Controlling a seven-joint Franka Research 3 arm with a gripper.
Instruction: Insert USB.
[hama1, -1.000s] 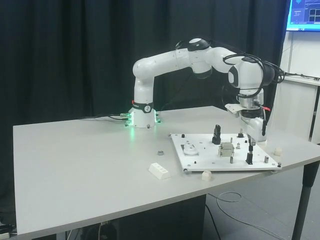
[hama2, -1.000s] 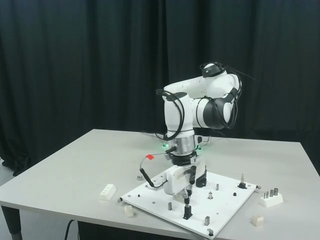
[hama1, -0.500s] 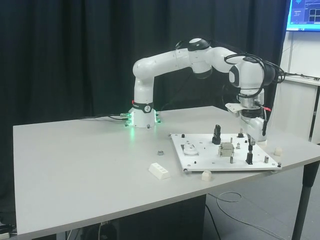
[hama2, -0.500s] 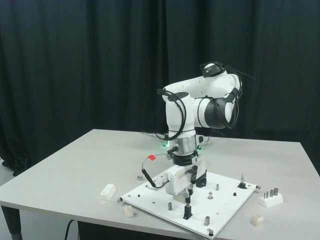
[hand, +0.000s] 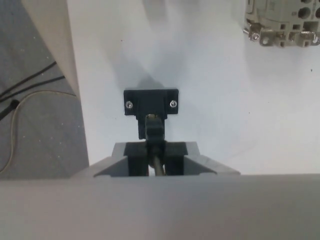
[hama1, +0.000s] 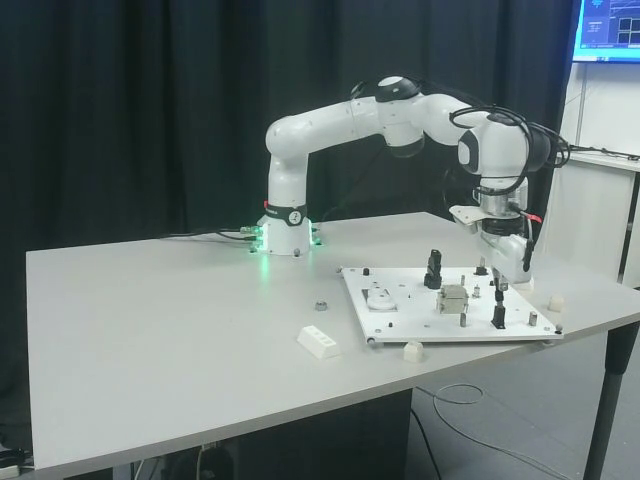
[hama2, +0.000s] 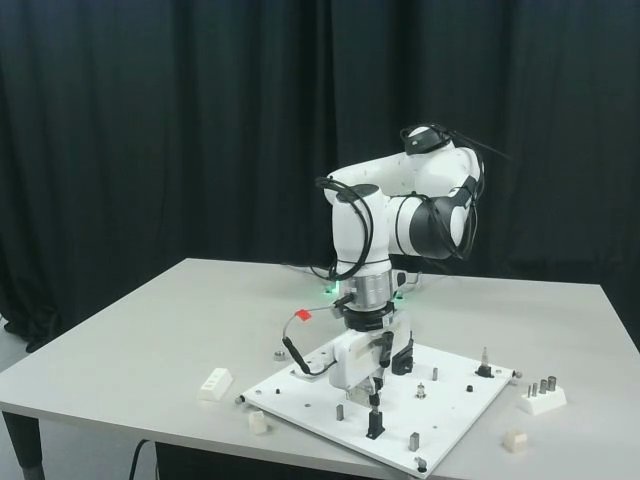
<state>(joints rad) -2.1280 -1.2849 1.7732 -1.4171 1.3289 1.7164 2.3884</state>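
Note:
My gripper (hand: 153, 150) is shut on a black USB plug (hand: 154, 130), whose cable runs back between the fingers (hand: 131, 159). The plug hangs just above a black socket block (hand: 150, 101) screwed to the white board (hand: 210, 100). In the first room view the gripper (hama1: 500, 284) stands over the socket block (hama1: 498, 317) near the board's (hama1: 400, 320) front right corner. The second room view shows the gripper (hama2: 375, 392) a short gap above the socket block (hama2: 375, 428), with a black cable (hama2: 290, 355) looping off to the side.
On the board stand a grey multi-pin connector (hand: 280, 25), a black post (hama1: 433, 268), a round part (hama1: 380, 298) and several small pegs. A white block (hama1: 319, 341) and small white pieces (hama1: 413, 350) lie on the grey table (hama1: 160, 310). The table edge and floor cables (hand: 30, 100) are close by.
The wrist has shifted very slightly up and sideways. The gripper stays shut on the plug above the socket block.

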